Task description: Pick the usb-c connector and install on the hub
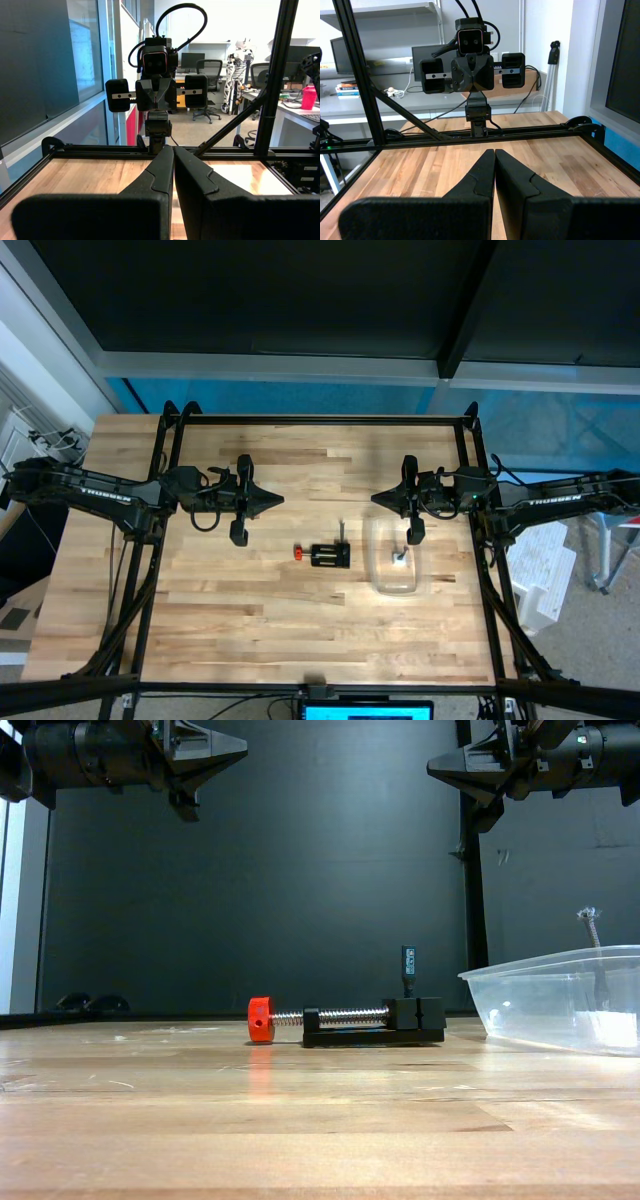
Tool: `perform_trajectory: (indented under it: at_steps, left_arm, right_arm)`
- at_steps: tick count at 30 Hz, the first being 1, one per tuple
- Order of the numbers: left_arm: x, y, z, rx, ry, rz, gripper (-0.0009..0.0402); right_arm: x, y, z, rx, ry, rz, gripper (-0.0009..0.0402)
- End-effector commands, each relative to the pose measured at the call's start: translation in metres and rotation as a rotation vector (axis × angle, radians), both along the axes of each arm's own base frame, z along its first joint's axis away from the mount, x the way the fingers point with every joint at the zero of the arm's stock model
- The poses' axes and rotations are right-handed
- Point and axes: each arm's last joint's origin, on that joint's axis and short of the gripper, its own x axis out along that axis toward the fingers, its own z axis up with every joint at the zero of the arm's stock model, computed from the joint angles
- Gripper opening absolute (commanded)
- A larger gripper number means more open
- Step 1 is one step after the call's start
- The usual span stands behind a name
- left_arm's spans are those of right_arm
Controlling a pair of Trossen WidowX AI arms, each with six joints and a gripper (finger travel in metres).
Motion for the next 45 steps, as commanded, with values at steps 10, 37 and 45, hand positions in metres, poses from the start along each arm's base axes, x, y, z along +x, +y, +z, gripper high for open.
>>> perform_trajectory:
  at_steps: [10, 37, 45]
  left_arm:
    - [0.000, 0.000, 0.000, 0.000, 0.000, 0.000, 0.0000]
    - [0.000, 0.000, 0.000, 0.000, 0.000, 0.000, 0.0000]
    - [0.000, 0.000, 0.000, 0.000, 0.000, 0.000, 0.0000]
  right_arm:
    - [0.000, 0.000, 0.000, 0.006, 0.001, 0.003, 0.0000]
    - [-0.014, 0.005, 0.033, 0.071, 0.892, 0.016, 0.0000]
    - [-0.012, 0.014, 0.031, 0.045, 1.031, 0.055, 0.0000]
